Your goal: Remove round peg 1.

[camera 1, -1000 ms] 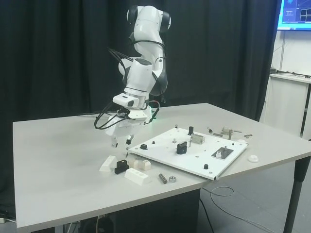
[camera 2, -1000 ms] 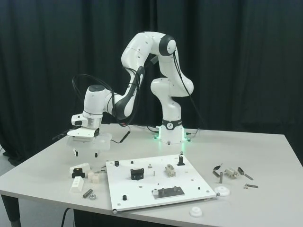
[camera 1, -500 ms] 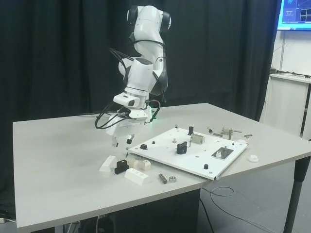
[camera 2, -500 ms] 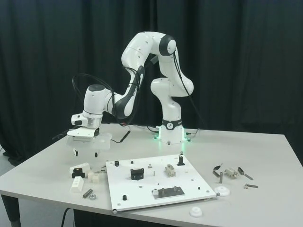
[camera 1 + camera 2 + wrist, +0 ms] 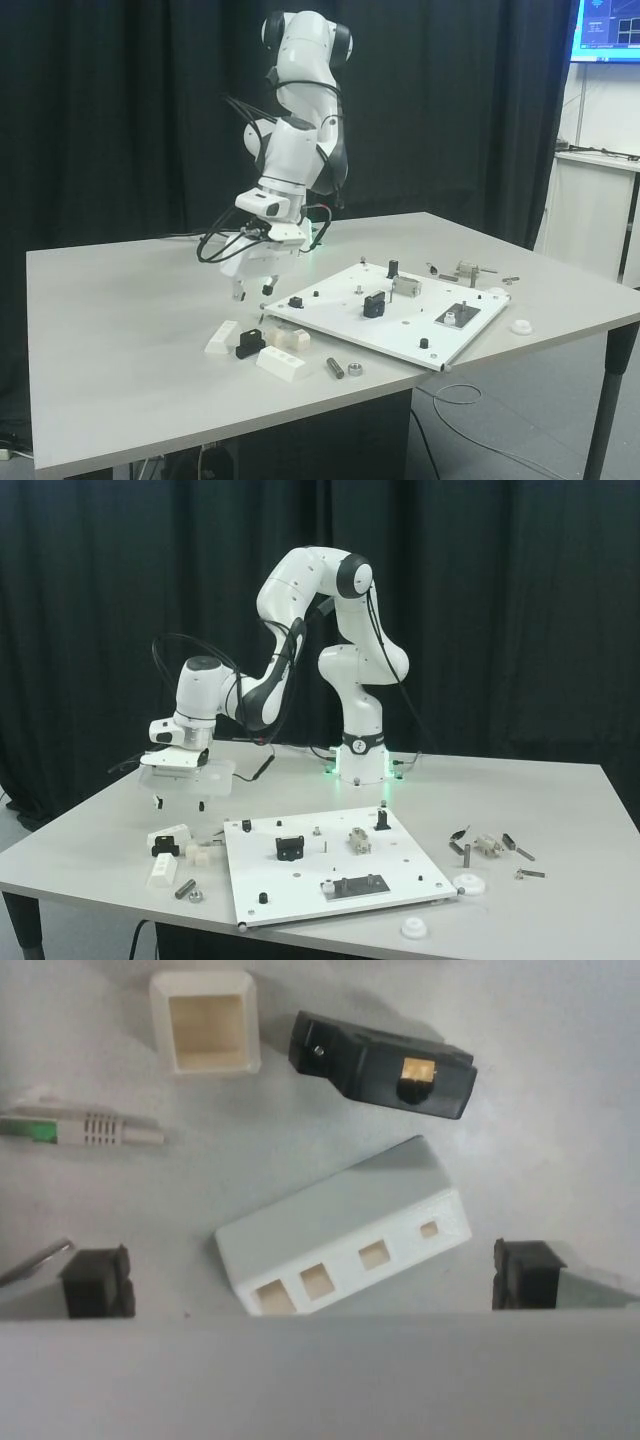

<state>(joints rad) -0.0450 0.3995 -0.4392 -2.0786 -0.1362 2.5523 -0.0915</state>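
My tool (image 5: 310, 1280) hangs above the table (image 5: 120, 330), fingers (image 5: 97, 1282) apart, nothing between them. Directly below lies a white block with square holes (image 5: 343, 1228), on its side. Near it: a black connector part (image 5: 383, 1064) and a small open white box (image 5: 205, 1022). The white board (image 5: 335, 865) sits just beside this cluster. Which item is round peg 1, I cannot tell.
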